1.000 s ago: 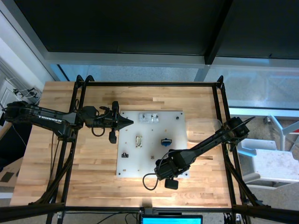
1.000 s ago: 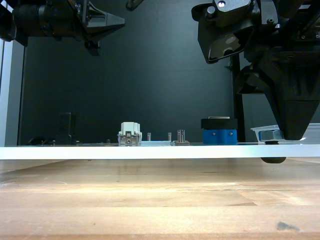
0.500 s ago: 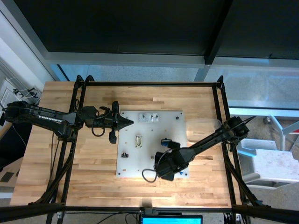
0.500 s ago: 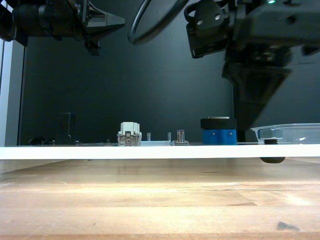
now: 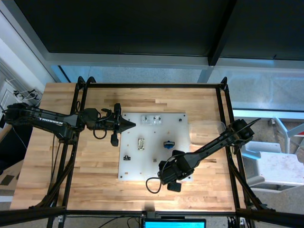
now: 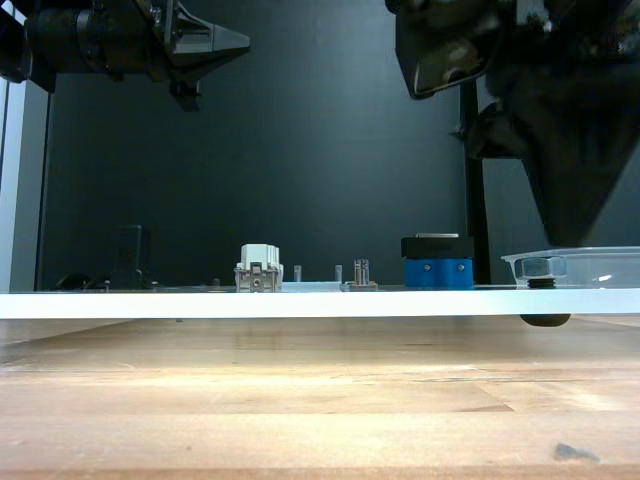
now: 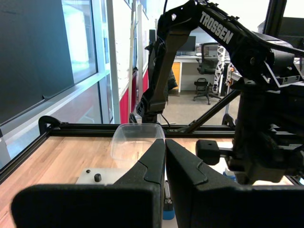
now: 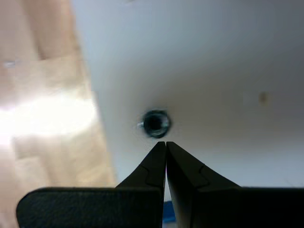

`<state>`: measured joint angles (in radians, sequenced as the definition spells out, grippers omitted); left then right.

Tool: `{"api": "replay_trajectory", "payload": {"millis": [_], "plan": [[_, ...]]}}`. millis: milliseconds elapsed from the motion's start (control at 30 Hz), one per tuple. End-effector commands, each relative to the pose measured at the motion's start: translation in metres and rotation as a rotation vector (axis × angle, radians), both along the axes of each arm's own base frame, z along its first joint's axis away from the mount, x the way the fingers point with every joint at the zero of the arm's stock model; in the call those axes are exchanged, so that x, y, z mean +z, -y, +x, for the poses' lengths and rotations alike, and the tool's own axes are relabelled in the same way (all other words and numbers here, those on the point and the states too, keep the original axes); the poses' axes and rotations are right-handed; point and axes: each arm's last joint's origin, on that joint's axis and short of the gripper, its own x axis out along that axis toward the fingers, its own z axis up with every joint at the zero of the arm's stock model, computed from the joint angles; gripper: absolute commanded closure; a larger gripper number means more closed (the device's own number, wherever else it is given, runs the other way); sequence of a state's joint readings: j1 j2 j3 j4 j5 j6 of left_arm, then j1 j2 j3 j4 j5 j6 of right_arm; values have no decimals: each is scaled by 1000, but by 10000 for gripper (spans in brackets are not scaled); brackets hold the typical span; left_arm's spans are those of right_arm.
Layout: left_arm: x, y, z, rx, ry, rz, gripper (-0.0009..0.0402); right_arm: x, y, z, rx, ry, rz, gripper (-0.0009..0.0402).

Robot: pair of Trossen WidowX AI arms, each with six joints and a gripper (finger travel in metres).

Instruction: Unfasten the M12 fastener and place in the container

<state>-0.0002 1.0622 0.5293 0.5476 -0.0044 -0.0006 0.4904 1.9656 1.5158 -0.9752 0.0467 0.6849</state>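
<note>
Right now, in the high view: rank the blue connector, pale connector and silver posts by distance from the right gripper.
The right gripper is shut over the board's near right edge. The left gripper hangs shut at its far left corner.
1. blue connector, mid-board, right side.
2. pale connector, mid-board, left side.
3. silver posts, far edge.

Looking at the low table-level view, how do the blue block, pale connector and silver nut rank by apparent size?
Largest: blue block
Then: pale connector
Smallest: silver nut on its stud, though nearest
The right gripper hangs above the nut; the left gripper sits high at left; both jaws shut.
</note>
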Motion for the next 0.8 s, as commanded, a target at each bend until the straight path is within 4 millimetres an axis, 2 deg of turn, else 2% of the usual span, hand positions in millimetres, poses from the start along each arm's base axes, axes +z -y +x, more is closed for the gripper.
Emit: {"api": "replay_trajectory", "payload": {"millis": [33, 267, 467, 800], "plan": [[0, 0, 0, 0, -4, 0, 393, 6, -3, 2, 1, -5, 58, 393], [0, 0, 0, 0, -3, 0, 393, 3, -7, 5, 34, -10, 135, 393], [0, 0, 0, 0, -3, 0, 393, -9, -8, 8, 45, -24, 123, 393], [0, 0, 0, 0, -3, 0, 393, -14, -4, 9, 41, -4, 69, 393]]}}
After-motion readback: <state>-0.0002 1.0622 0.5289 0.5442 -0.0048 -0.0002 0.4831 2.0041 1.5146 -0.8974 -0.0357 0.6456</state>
